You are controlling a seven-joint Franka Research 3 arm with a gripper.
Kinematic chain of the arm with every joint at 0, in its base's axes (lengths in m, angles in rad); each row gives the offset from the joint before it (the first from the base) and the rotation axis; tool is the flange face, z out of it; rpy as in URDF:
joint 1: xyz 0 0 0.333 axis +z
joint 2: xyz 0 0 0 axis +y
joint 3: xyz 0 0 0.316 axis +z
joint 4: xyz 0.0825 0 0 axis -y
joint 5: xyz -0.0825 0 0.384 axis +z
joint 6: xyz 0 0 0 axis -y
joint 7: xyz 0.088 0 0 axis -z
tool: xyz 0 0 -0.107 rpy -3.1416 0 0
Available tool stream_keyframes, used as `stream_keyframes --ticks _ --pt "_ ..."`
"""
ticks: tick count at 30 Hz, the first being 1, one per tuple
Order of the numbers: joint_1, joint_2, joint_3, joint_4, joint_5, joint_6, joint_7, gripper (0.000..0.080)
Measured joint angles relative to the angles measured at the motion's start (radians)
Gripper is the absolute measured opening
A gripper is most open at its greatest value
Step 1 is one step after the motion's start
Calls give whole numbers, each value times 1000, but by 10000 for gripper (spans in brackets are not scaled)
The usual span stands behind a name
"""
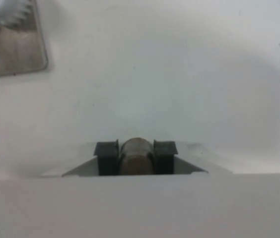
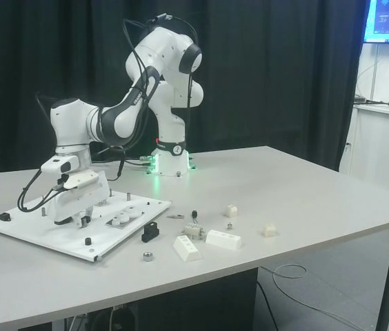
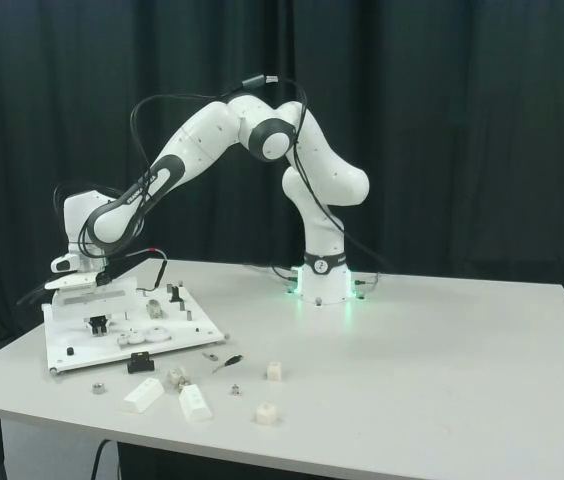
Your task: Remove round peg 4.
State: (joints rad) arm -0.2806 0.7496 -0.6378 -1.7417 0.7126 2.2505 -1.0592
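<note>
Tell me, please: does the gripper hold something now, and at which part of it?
Yes. The gripper is shut on a small round metal peg; its two black fingers press the peg's opposite sides.

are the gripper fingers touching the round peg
Touching. The wrist view shows the round peg squeezed between both black fingers of the gripper, with no gap on either side.

White board [image 2: 122, 238] crowded: gears [image 2: 124, 215], upright pegs [image 3: 176, 293], black block [image 2: 151, 231] at edge. Loose parts [image 2: 212, 241] strewn beside it. Grey table [image 2: 318, 186] beyond lies open
</note>
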Motion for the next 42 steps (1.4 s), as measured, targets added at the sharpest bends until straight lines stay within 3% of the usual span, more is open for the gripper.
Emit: stream_keyframes --ticks 31,42 --pt "-2 -18 -4 -16 34 2 -29 146" --pt "1 -63 -12 -36 32 -8 -29 146"
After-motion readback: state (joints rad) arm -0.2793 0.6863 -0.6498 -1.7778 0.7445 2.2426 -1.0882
